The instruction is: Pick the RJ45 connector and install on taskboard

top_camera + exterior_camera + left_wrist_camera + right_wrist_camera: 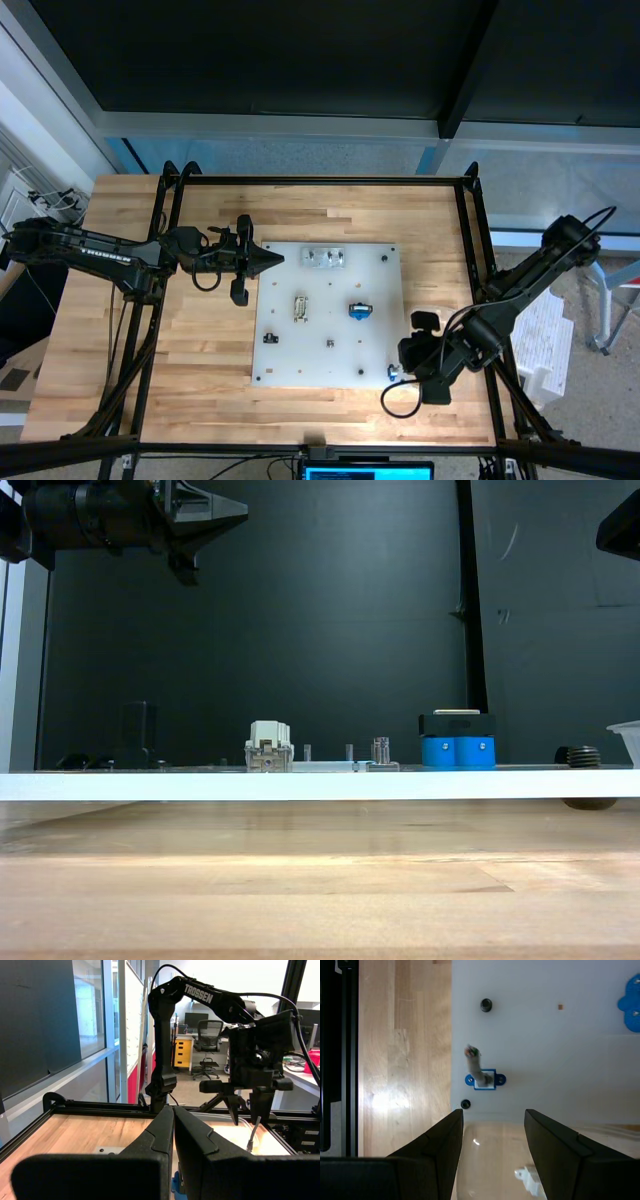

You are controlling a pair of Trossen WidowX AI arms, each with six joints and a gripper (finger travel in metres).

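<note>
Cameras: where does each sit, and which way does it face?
High: above the near edge, looking down on the taskboard; both arms, left gripper over its far-left corner, right gripper by its near-right.
Low: table height, near edge, level along taskboard; left gripper overhead.
Left wrist: faces across at right gripper; own shut fingers.
Right wrist: faces down at taskboard and RJ45 connector; own open fingers.
Shared: high and left wrist both show the right gripper.

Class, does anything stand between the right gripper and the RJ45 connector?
Nothing visible: the open right gripper hangs above the clear tray holding the RJ45 connector. The shut left gripper hovers over the left edge of the taskboard.
</note>
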